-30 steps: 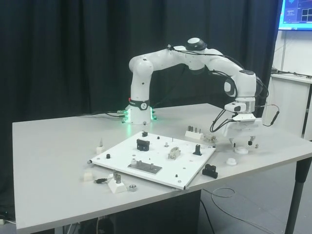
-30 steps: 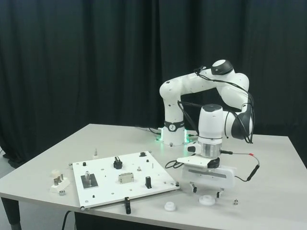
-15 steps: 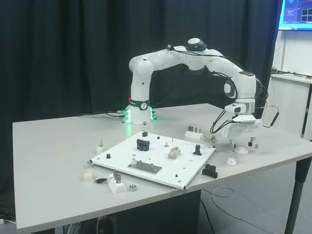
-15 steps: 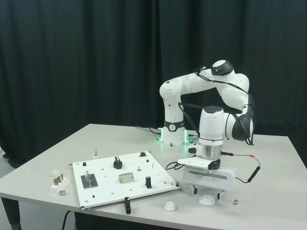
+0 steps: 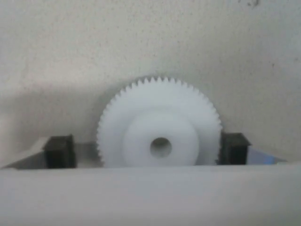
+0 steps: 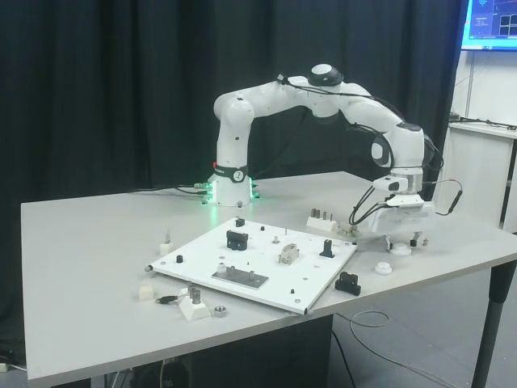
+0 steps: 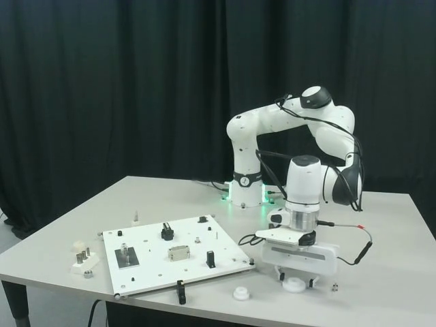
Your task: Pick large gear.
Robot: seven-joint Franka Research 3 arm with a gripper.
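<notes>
- Wrist view: the large gear (image 5: 160,127) lies flat on the grey table (image 5: 141,42), between the two black fingertips of the gripper (image 5: 146,149); the jaws stand spread, one pad (image 5: 60,150) clear of the teeth, the other just beside them.
- First room view: the gripper (image 6: 401,240) hangs low over the gear (image 6: 400,247), near the table's edge, beside the white board (image 6: 258,263).
- Second room view: the gear (image 7: 294,285) sits under the gripper (image 7: 296,276), a smaller white gear (image 7: 240,293) nearby.

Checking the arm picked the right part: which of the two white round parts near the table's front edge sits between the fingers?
The large gear, directly under the gripper, with black fingers on either side of it. The smaller white part lies apart, toward the white board.
</notes>
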